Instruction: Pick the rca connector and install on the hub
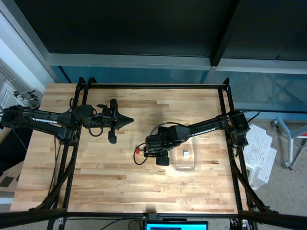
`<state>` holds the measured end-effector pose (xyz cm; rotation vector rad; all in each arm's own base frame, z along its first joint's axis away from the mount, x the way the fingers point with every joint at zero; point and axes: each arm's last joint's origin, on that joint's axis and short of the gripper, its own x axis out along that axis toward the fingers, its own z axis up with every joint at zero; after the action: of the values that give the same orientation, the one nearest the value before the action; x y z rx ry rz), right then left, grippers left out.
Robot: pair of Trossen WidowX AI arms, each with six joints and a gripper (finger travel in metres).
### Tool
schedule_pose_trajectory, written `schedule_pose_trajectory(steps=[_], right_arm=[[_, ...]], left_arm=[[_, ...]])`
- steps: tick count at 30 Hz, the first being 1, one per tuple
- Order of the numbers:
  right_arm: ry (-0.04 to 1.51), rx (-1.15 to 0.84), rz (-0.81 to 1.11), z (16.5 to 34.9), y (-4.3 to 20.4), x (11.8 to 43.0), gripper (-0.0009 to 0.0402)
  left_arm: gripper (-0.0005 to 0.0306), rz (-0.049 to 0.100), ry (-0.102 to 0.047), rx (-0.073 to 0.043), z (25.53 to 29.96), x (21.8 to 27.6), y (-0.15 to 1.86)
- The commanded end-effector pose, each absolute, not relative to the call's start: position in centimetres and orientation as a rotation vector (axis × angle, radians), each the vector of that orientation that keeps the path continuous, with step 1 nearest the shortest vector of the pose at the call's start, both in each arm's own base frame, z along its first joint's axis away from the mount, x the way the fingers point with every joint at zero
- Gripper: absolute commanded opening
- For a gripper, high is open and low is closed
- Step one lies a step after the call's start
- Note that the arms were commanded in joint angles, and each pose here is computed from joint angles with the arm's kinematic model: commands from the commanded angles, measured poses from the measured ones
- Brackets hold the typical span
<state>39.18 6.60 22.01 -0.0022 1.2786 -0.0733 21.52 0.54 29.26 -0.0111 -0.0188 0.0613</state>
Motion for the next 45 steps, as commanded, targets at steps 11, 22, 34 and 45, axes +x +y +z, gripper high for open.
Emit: schedule_pose_trajectory(steps=[11,22,34,45], right_arm=[[1.176,0.007,-0.051,24.4,6.2,35.3,0.0182],[1.103,0.014,-0.037,25.2,5.9,33.3,0.0148],[0.690,0.016,-0.010,29.0,3.4,28.5,-0.0002],[0.291,-0.002,-0.037,31.1,0.9,24.4,0.0000]], left_arm=[[0.0001,0.061,-0.019,-0.011,29.27,21.52,0.54],[0.0001,0.062,-0.019,-0.011,29.27,21.52,0.54],[0.0001,0.061,-0.019,-0.011,29.27,21.52,0.54],[0.0001,0.061,-0.019,-0.011,29.27,21.52,0.54]])
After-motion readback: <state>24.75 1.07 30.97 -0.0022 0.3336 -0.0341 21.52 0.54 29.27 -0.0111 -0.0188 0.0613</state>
